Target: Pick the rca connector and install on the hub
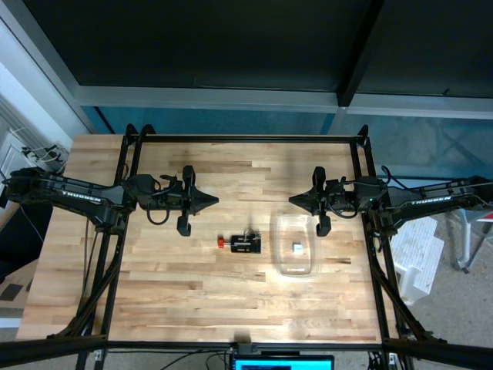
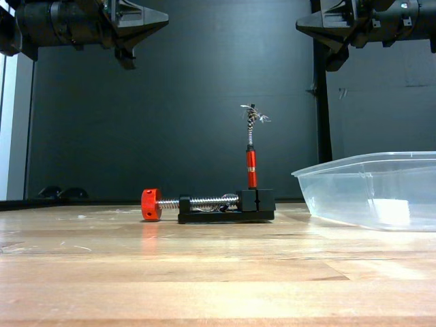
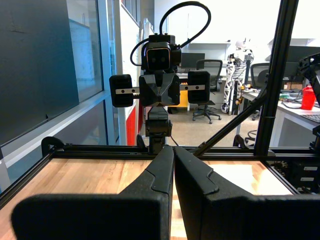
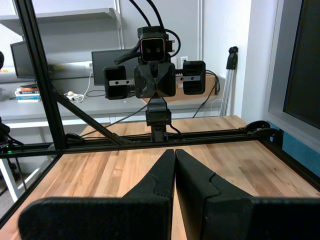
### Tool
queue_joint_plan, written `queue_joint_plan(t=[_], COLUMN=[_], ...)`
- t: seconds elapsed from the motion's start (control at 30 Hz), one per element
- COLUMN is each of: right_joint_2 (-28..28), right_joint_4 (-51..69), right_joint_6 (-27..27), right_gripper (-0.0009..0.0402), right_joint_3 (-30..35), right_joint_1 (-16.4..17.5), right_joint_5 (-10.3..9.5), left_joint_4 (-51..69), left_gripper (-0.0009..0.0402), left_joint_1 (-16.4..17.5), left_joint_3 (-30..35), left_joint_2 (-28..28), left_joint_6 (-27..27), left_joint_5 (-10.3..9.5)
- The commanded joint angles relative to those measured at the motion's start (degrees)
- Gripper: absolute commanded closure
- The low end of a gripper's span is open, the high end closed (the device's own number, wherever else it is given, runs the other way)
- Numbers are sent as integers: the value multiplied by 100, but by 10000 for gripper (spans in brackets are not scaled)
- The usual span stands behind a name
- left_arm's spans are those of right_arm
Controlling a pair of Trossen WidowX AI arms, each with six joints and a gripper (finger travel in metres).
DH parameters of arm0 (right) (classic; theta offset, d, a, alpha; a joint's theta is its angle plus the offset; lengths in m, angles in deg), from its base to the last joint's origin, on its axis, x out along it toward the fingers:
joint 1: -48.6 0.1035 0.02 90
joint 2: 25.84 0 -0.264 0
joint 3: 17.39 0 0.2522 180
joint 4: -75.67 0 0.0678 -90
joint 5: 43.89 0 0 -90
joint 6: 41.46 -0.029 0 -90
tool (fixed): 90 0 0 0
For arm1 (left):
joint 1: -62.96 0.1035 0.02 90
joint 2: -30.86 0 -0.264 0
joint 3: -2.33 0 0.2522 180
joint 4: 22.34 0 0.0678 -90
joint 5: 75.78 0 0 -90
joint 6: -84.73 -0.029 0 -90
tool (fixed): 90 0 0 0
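The rca connector (image 2: 251,163) stands upright on the hub (image 2: 256,202), at the end away from its red knob (image 2: 150,204), so the install looks done, while the left gripper (image 1: 215,201) and right gripper (image 1: 292,201) hang high on either side of the hub, both pinched together and empty.

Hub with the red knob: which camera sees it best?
The low view: the hub shows side-on, red knob clear. The high view shows it tiny from above. Both wrist views miss it. The left gripper and right gripper hang shut above the table, apart from it.
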Motion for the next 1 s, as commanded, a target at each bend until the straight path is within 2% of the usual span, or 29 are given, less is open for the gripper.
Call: queue_joint_plan(t=[0.03, 1.0], right_joint_2=[-2, -2], right_joint_4=[13, 184], right_joint_6=[2, 2], right_gripper=[393, 393], right_joint_3=[7, 7], right_joint_1=[0, 0], right_joint_5=[2, 0], left_joint_4=[0, -2], left_gripper=[393, 393], left_joint_1=[2, 2], left_joint_3=[0, 0], left_joint_2=[-2, -2], left_joint_6=[-2, -2], left_joint_5=[0, 0])
